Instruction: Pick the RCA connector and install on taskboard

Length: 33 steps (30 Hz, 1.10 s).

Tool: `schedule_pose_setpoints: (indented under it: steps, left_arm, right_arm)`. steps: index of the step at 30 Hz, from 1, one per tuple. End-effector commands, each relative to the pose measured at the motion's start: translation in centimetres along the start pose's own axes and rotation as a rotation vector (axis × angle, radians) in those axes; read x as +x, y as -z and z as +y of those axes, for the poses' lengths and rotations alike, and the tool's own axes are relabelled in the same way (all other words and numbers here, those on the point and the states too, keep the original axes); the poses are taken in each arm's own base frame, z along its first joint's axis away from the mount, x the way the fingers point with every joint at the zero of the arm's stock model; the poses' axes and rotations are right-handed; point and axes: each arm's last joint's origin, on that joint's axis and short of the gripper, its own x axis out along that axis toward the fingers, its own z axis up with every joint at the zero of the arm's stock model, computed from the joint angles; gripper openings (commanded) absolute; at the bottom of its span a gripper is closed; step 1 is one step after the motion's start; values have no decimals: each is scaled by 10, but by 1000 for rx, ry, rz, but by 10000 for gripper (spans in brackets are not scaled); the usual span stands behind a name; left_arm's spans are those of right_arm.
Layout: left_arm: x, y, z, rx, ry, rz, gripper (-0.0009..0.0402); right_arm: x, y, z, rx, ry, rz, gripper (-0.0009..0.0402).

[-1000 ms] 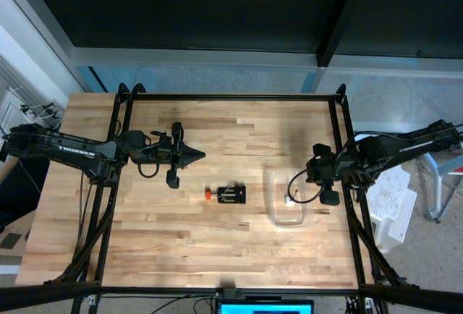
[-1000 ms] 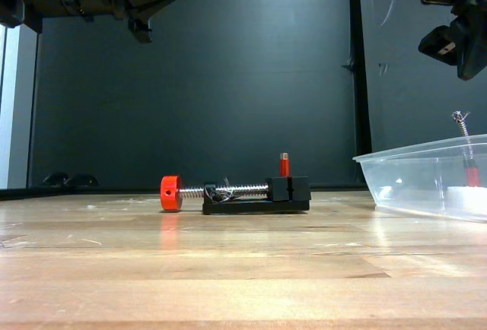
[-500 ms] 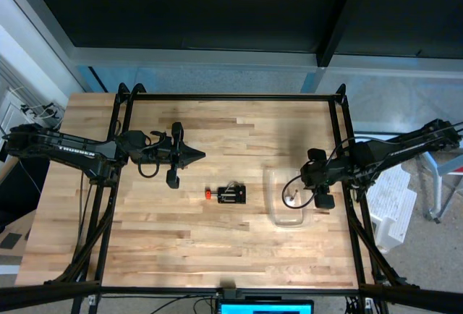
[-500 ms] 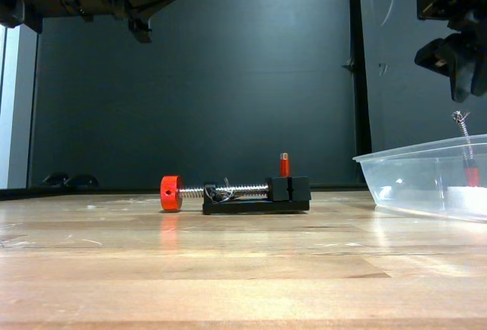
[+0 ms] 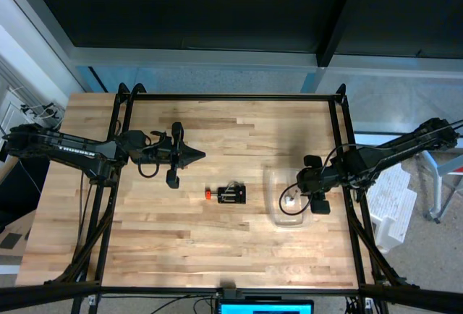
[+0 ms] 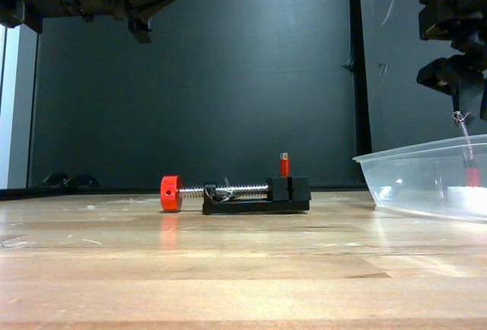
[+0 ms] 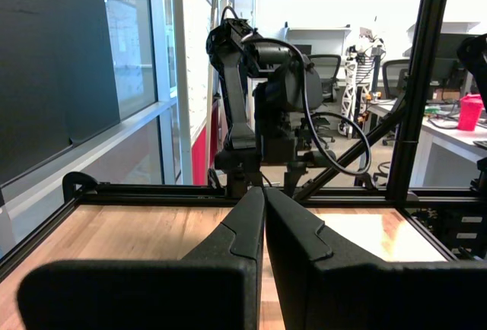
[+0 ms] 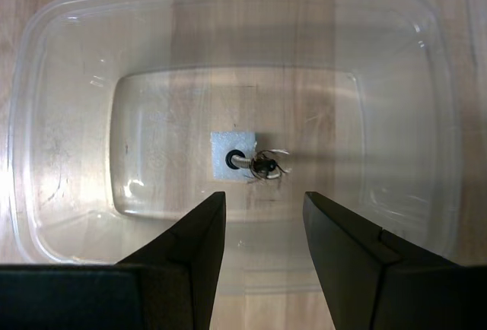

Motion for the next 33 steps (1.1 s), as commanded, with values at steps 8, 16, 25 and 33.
schedule_pose_setpoints:
  steps: [8,16,25,33]
  left_arm:
    - [0,0,0,0,0,0,0]
    - [0,0,0,0,0,0,0]
    - [0,0,0,0,0,0,0]
    - [0,0,0,0,0,0,0]
  right_arm:
    - [12,-1,6,-14,-8,3,163]
    - [25,4,8,-2,-2,-24,162]
    - [33,0,11,-7,13,-44,162]
    - [39,1,12,-13,19,-28,162]
